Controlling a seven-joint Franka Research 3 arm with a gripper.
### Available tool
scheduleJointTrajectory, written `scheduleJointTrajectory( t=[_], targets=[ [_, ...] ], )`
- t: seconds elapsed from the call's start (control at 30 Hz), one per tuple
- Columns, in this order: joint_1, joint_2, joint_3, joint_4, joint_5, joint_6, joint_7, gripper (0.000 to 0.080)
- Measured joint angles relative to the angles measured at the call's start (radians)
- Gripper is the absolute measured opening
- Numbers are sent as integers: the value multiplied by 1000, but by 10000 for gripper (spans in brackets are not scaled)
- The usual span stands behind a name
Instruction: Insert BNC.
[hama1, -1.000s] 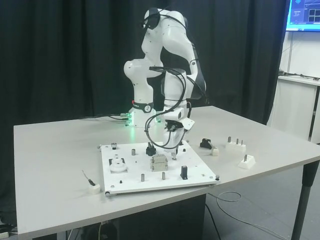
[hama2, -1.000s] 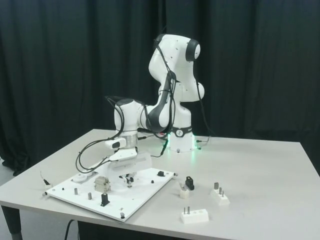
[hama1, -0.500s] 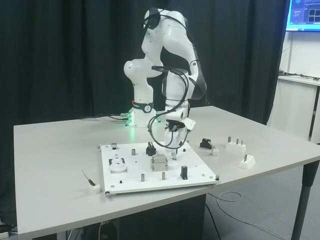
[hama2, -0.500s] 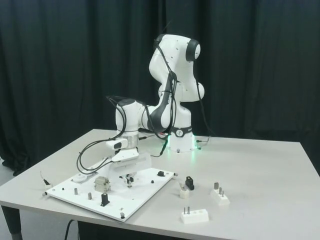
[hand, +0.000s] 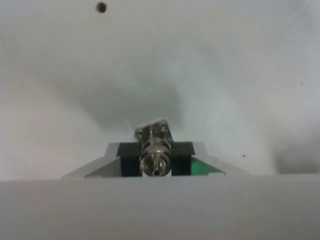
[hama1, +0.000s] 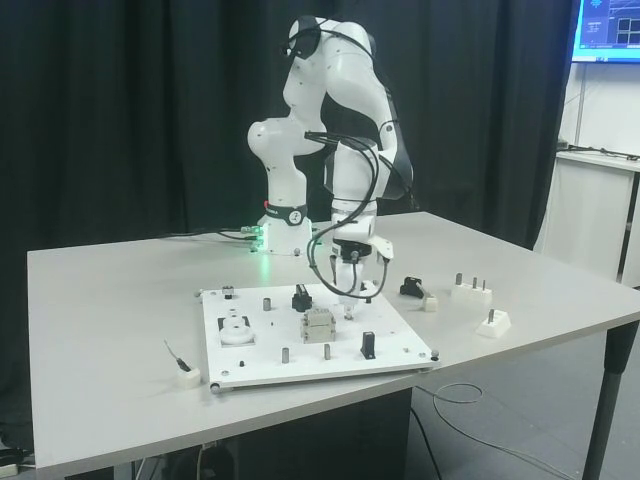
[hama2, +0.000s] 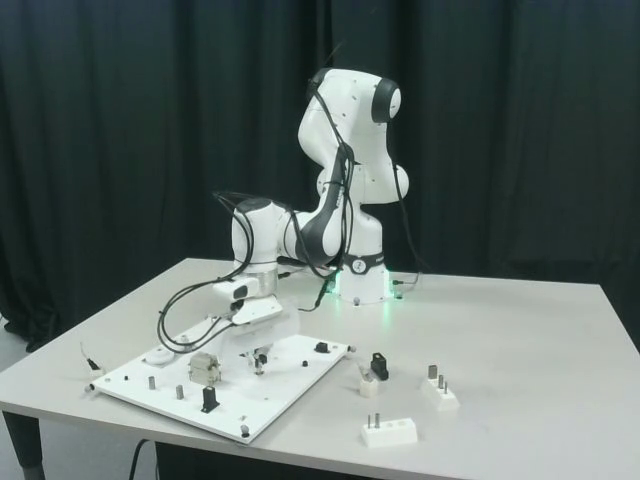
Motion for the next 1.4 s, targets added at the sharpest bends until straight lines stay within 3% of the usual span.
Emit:
scheduleJointTrajectory(
  t=[0.63, 1.4],
  targets=[
    [0, 1, 1, 3, -13, -4, -306, 120],
    [-1, 11, 4, 26, -71, -35, -535, 120]
  ],
)
